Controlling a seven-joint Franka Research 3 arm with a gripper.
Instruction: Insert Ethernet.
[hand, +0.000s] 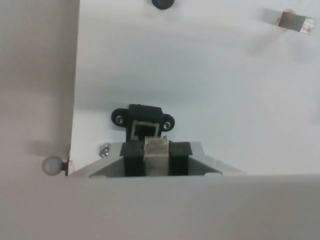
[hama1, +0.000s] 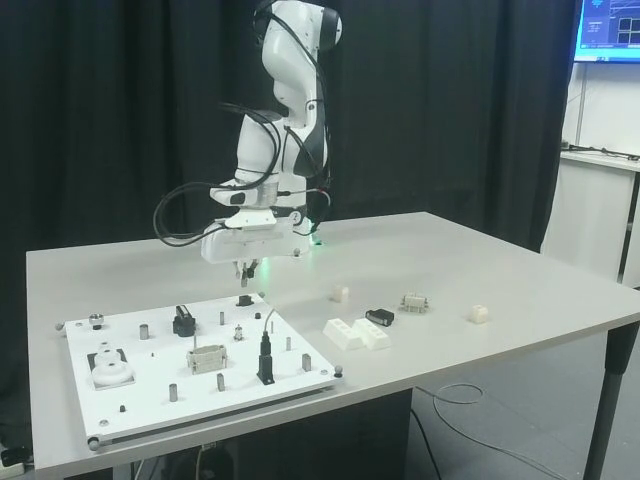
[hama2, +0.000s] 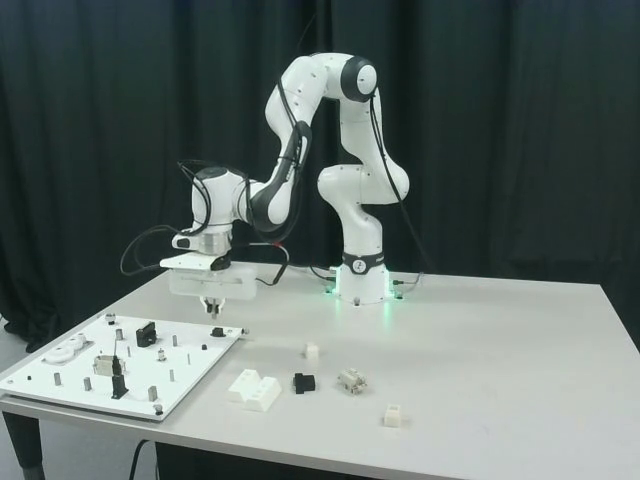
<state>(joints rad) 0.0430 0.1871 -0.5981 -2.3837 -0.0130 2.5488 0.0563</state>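
Note:
In the wrist view my gripper is shut on a small Ethernet plug, with one black finger on each side of it. The plug's tip hangs just above the black Ethernet socket, which is screwed to the white board near the board's far corner. From the first room view the gripper hovers a short way above that socket. The second room view shows the gripper directly over the socket. The plug is too small to make out in either room view.
The board carries a black upright connector with a cable, a grey rectangular housing, a white round part, another black part and several pegs. Loose white blocks and small connectors lie on the grey table beside it.

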